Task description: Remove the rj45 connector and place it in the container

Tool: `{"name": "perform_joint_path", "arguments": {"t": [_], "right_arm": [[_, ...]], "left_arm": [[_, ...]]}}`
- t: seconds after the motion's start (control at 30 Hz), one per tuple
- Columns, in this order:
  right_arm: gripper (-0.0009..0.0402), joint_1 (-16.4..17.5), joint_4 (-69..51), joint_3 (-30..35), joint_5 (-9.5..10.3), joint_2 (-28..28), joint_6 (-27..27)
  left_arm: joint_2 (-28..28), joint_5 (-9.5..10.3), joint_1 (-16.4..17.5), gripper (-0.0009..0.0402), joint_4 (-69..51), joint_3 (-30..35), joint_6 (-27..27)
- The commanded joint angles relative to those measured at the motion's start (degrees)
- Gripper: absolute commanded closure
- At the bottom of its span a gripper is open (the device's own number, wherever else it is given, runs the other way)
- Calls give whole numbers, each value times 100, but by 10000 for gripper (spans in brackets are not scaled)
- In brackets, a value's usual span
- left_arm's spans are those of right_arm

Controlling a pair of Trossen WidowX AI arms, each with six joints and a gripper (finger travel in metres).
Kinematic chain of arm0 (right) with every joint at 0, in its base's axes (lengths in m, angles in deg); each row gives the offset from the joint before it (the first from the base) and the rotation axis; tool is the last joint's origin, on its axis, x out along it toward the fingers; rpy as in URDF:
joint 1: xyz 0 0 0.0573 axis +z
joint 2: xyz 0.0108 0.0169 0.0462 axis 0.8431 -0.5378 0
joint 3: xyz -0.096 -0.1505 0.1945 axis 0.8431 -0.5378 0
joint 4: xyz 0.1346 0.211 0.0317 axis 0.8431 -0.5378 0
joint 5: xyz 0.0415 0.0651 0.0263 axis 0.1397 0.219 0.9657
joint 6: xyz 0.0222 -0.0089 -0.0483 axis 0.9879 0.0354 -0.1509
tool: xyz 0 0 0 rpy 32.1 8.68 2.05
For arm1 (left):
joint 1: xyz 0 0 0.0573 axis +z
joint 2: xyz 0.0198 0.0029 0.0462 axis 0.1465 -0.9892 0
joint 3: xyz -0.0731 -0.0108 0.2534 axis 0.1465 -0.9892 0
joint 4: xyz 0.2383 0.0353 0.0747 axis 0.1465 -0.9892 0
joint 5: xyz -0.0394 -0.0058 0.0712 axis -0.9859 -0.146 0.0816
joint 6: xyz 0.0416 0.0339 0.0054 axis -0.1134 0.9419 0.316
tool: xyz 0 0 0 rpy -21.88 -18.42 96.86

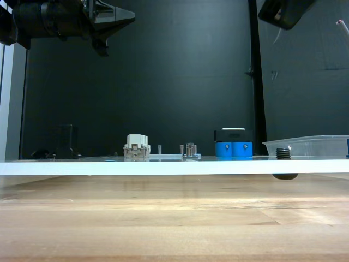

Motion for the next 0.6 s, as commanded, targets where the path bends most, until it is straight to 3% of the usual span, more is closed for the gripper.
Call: {"name": "perform_joint_path", "arguments": {"t": [0.03,0.27,0.6], "right_arm": [[393,190,-280,177,11,-168,181],[393,544,-706,369,63,-391,566],[386,855,-852,367,334,-748,748]], "left_arm": [[0,0,2,392,0,0,0],[0,0,0,392,0,0,0],[0,0,0,392,0,0,0]]}}
